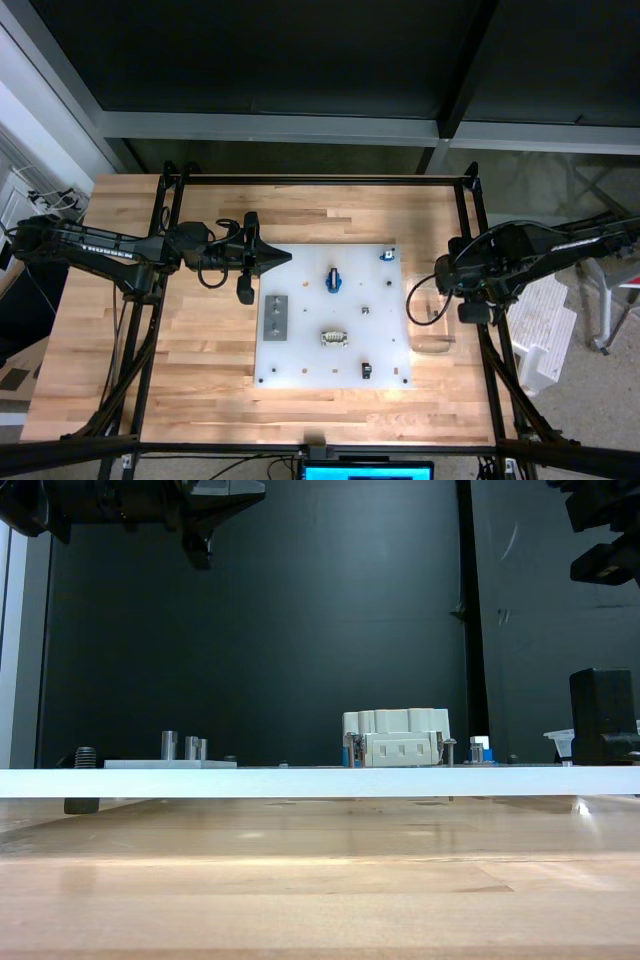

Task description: Pick the 16mm bar and install on taskboard

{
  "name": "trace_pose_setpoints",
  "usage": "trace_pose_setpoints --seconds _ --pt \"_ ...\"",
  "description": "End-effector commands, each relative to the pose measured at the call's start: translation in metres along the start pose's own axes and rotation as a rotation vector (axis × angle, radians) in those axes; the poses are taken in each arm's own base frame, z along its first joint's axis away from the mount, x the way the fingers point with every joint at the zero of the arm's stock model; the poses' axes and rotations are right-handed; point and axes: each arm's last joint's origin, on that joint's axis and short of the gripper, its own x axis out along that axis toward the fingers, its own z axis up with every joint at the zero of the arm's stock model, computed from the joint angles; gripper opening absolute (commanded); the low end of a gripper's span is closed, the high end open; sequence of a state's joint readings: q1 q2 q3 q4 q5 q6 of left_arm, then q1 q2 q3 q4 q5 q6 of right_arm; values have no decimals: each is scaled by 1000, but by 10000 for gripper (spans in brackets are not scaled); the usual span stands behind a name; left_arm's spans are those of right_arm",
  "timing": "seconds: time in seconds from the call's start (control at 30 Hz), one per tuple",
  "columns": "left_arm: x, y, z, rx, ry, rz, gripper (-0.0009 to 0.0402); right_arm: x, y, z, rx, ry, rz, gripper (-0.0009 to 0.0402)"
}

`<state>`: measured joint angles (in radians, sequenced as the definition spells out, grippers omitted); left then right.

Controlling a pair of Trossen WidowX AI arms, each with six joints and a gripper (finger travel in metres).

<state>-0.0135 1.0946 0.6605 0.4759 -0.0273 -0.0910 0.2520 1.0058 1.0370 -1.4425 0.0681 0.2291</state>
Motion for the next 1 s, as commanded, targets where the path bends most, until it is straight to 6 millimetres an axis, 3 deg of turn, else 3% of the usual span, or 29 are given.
trace_pose_setpoints --seconds 0.03,0.3,0.47,1.0 --pt "0 0 0 0 -1 0 0 3 3 4 11 2 -1 52" --pt "0 0 0 0 0 0 0 24 10 -4 37 62 -29 118" --pt "0 0 0 0 -1 0 0 38 16 -5 62 58 -24 135" --pt "0 0 0 0 -1 0 0 59 31 -5 12 -14 16 199"
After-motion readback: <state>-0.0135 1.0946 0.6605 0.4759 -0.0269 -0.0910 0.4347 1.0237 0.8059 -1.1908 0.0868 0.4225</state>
